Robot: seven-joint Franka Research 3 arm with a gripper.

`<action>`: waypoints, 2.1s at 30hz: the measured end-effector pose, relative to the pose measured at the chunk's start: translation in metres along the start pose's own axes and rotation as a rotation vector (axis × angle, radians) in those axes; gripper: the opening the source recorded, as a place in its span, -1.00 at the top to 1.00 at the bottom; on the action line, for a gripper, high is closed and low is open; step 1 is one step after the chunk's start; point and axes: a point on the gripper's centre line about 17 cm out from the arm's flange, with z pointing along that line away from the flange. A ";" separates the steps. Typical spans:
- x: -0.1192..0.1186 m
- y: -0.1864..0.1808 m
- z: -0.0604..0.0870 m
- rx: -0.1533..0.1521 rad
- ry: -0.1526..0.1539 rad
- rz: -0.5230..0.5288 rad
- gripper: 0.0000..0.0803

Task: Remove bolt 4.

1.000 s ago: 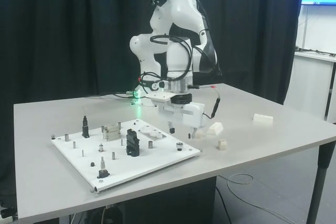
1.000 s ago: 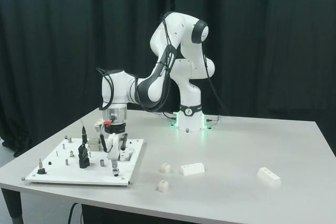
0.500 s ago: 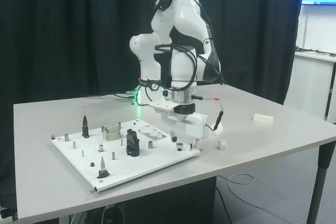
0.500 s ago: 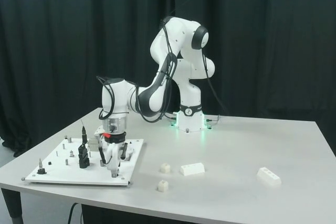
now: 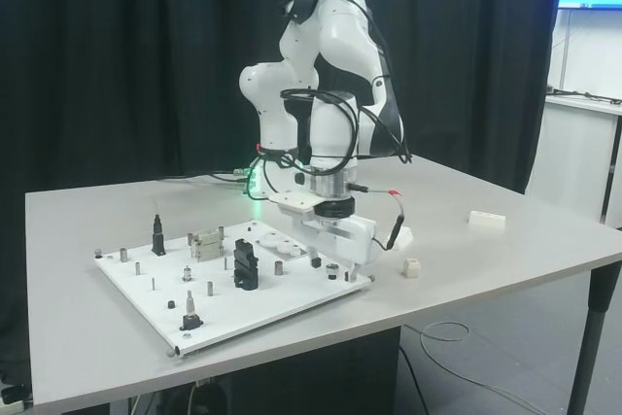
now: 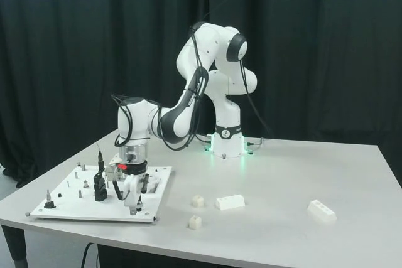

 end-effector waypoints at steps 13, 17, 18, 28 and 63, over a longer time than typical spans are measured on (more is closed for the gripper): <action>-0.007 0.004 0.006 -0.013 -0.022 -0.017 -0.99; -0.007 0.005 0.009 -0.017 -0.023 -0.024 -0.99; -0.007 0.006 0.009 -0.018 -0.023 -0.025 -0.99; -0.006 0.007 0.010 -0.022 -0.021 -0.035 -0.76; -0.006 0.007 0.009 -0.022 -0.033 -0.250 0.42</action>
